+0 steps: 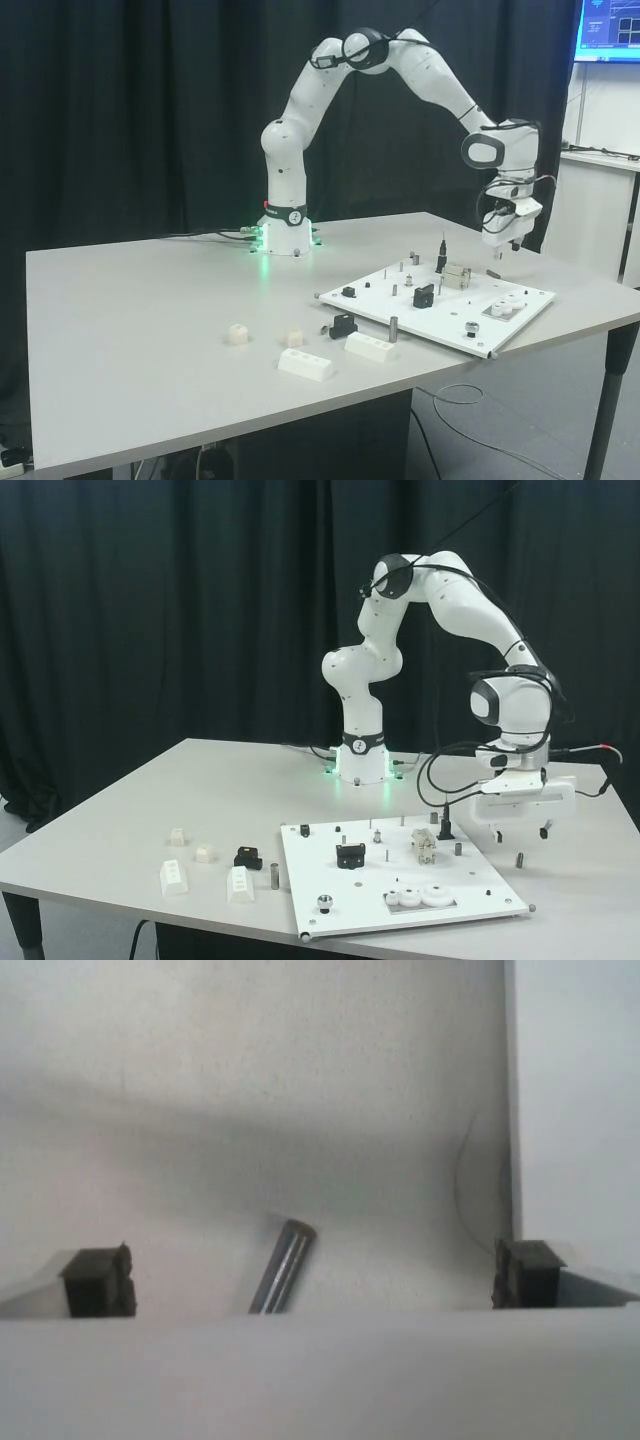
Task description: Remove USB.
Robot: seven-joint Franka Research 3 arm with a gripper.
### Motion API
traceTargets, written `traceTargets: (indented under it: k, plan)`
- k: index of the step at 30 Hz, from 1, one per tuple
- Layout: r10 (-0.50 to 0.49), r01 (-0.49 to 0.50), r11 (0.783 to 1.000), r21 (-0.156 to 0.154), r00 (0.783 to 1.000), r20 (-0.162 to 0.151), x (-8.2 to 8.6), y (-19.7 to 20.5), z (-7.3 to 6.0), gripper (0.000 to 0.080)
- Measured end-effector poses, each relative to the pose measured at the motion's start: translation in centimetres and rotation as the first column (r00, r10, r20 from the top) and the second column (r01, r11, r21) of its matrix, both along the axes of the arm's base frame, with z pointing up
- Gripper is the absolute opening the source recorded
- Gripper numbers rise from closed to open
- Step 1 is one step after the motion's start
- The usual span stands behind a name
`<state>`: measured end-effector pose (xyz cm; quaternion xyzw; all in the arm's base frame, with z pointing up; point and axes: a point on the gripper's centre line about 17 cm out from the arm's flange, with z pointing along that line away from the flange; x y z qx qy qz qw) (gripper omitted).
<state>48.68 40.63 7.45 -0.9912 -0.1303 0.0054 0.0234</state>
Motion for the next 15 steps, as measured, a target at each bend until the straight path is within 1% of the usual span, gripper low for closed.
traceTargets:
  k: [6,15]
  plan:
    - [0.001,-0.001,1.0,0.001,1.0,0.001,0.14,-0.12,0.36,0.08]
    - [0.004,-0.004,1.0,0.002,1.0,0.002,0.23,-0.22,0.57,0.08]
